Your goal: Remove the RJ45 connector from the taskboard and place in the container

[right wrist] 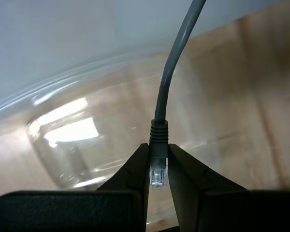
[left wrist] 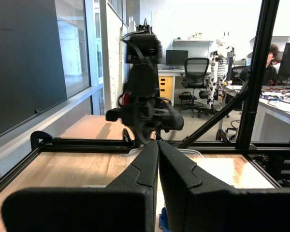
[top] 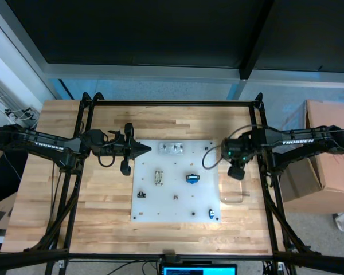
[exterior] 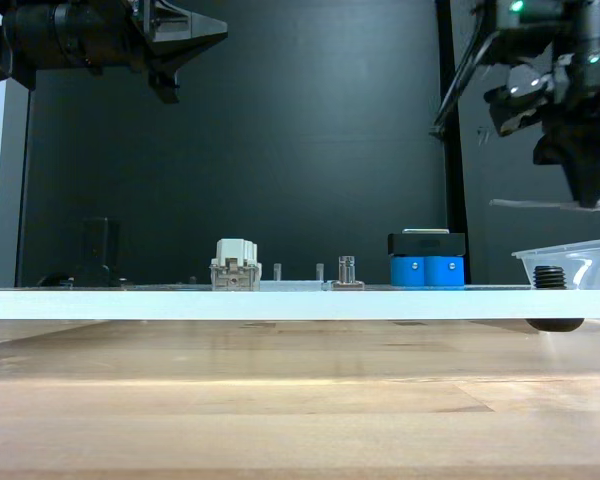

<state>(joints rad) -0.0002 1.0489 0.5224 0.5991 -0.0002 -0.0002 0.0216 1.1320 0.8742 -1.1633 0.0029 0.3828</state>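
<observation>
Pinched between the clenched jaws of the right gripper (right wrist: 158, 151), RJ45 connector (right wrist: 157, 175) held off the taskboard (top: 172, 197), grey cable (right wrist: 176, 58) trailing outward, above the clear container (right wrist: 63, 145); left gripper (left wrist: 158, 145) jaws pressed together, raised over the taskboard's left edge.

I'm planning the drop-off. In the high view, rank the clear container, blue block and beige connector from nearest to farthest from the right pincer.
1. Clear container: directly beneath the right pincer, which grips the RJ45 connector.
2. Blue block: mid-board, to its left.
3. Beige connector: farther left, near the left pincer, shut over the left edge of the board.
</observation>
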